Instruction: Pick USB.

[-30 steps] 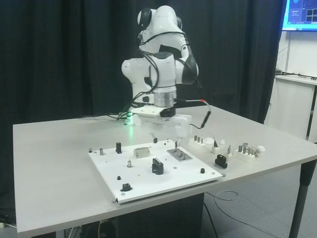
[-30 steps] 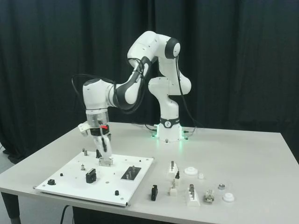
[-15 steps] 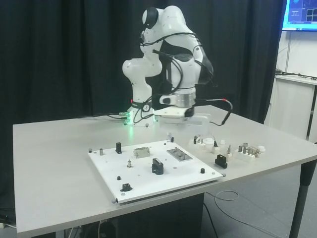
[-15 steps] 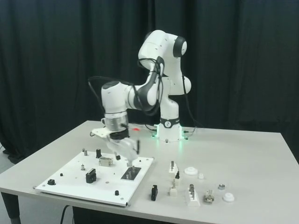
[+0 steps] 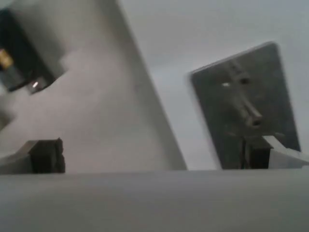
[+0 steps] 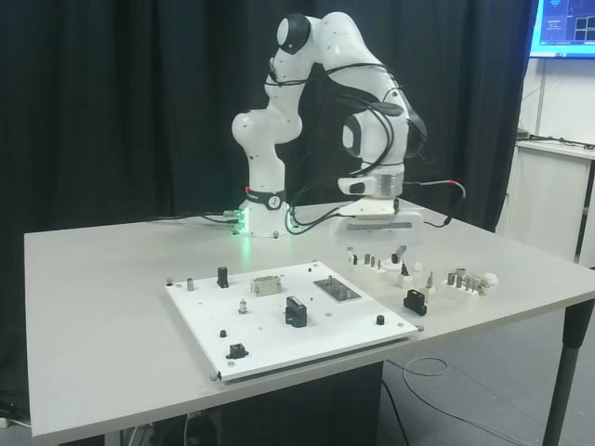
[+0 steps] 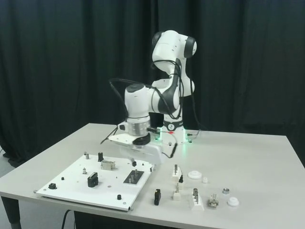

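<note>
you're on the approach: the hand [image 6: 376,255] hangs released and empty over the white board's [image 6: 279,325] edge. the usb [image 6: 415,299], likely that small black part on the desk [image 6: 93,279] nearby, needs you to align above it, then descend.

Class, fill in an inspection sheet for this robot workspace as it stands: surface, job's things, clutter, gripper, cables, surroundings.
Surface: grey table carrying a white board.
Job's things: small parts lie beside the board, among them a black part; cannot tell which is the USB.
Clutter: white holders with pegs; grey plate on the board.
Gripper: gripper open, holding nothing, above the board's edge by the grey plate.
Cables: black cable looping off the arm; another cable under the table.
Surroundings: black curtain, screen, white cabinet.
</note>
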